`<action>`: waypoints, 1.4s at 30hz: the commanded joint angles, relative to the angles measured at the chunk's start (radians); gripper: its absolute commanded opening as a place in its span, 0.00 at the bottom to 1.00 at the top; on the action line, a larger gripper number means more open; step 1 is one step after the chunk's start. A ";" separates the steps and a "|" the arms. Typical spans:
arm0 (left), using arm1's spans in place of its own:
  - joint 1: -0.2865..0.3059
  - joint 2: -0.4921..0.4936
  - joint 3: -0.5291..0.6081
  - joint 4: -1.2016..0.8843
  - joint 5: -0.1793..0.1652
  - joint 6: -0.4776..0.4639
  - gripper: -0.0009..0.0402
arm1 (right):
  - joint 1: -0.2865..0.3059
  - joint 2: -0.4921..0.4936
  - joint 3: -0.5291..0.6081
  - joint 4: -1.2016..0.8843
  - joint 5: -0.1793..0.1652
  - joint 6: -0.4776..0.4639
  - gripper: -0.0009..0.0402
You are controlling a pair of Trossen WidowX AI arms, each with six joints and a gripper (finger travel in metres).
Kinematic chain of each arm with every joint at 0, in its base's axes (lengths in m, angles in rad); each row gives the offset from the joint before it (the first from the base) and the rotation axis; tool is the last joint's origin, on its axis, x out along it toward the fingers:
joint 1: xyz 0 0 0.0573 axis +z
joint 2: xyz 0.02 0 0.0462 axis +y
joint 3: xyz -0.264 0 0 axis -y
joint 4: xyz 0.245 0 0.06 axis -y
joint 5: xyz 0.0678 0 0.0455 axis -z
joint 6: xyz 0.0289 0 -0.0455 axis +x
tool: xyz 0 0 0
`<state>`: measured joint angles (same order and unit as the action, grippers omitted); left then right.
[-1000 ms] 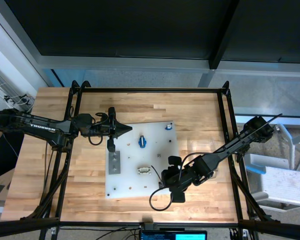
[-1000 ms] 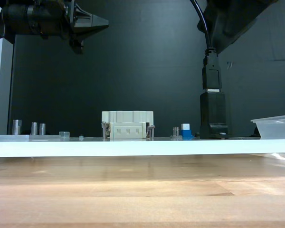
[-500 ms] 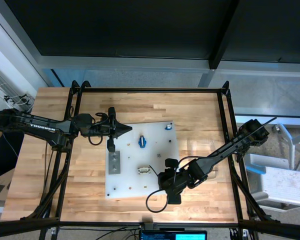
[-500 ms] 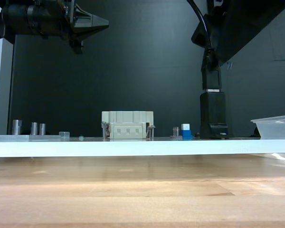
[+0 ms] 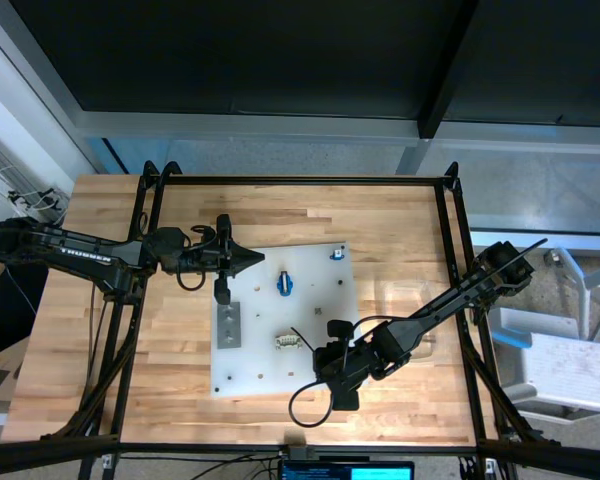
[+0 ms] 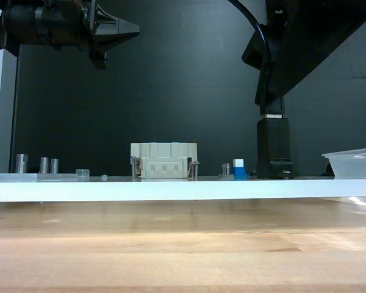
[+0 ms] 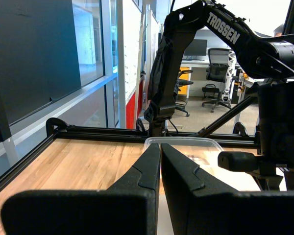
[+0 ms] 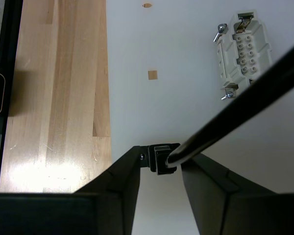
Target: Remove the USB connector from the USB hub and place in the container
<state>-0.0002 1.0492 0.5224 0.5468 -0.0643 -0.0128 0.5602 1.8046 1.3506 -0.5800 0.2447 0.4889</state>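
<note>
- Left gripper [image 5: 258, 258]: held in the air above the far left corner of the white board [image 5: 270, 378], pointing toward the table's middle. Its fingers [image 7: 152, 169] lie together along their whole length and hold nothing.
- Right gripper [image 5: 332, 368]: lowered over the near right part of the board and pointing down at it. In the right wrist view its two fingers [image 8: 130, 169] sit against opposite sides of the connector's plug, clamped on it.
- USB connector [image 8: 162, 158]: its black plug lies between the right gripper's fingers. Its thin black cable rises away from the plug and, in the high view, curls in a loop over the board's near edge.
- USB hub [image 6: 273, 146]: a black block standing upright on the board directly below the right gripper. In the low view a narrow silver band of the plug shows just above the hub's top, so the connector is seated in the hub.
- Container [image 6: 352, 160]: a clear tray resting to the right of the hub and apart from it, beyond the board's right edge.
- Beige-and-silver connector [image 5: 287, 342]: mounted on the board just left of the right gripper, not touched by it.
- Grey metal block [image 5: 228, 325]: mounted near the board's left edge, below the left gripper.
- Blue fitting [image 5: 285, 284]: mounted on the far half of the board, between the two grippers.
- Wooden table [image 5: 180, 385]: carries the board.
</note>
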 commanded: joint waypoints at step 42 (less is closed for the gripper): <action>0.000 0.000 0.000 0.000 0.000 0.000 0.02 | -0.011 0.038 0.114 -0.156 -0.033 -0.104 0.02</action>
<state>-0.0002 1.0492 0.5224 0.5465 -0.0643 -0.0128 0.5488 1.8423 1.4681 -0.7391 0.2169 0.3847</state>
